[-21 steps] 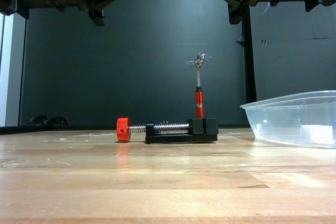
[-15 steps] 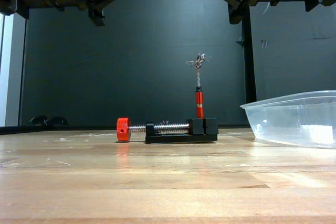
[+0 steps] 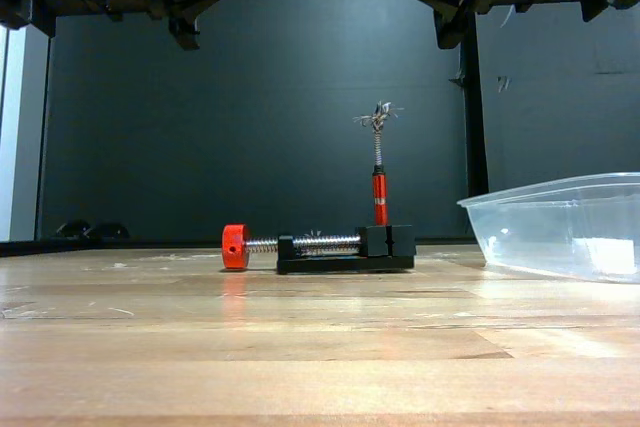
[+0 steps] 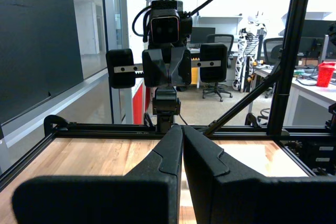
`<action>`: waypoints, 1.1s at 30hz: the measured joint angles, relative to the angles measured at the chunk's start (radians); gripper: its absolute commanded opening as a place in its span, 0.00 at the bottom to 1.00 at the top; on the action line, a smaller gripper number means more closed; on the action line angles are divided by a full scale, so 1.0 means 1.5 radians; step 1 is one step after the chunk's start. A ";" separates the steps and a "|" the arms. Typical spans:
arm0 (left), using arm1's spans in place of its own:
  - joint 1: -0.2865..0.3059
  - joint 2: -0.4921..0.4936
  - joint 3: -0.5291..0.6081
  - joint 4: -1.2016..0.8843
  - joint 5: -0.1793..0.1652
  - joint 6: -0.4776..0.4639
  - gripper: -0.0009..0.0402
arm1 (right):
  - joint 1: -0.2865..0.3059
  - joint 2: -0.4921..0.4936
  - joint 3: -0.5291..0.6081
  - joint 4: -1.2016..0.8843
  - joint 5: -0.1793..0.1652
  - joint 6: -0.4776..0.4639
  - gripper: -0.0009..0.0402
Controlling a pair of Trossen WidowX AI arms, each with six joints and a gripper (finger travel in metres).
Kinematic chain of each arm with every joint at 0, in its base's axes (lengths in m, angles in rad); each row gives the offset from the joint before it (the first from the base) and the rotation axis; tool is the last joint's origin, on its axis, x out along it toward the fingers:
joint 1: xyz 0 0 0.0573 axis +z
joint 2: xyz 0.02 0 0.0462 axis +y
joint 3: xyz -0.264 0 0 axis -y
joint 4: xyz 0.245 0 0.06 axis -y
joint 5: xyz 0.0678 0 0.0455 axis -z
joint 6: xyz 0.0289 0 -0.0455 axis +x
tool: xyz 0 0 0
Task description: Remove the RCA connector from the receptacle and place in the container
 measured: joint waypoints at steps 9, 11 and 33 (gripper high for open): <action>0.000 0.000 0.000 0.000 0.000 0.000 0.02 | 0.008 0.035 0.178 -0.415 0.005 -0.005 0.02; 0.000 0.000 0.000 0.000 0.000 0.000 0.02 | 0.011 0.057 0.222 -0.505 0.006 -0.011 0.02; 0.000 0.000 0.000 0.000 0.000 0.000 0.02 | 0.080 0.319 0.455 -0.840 0.101 -0.009 0.21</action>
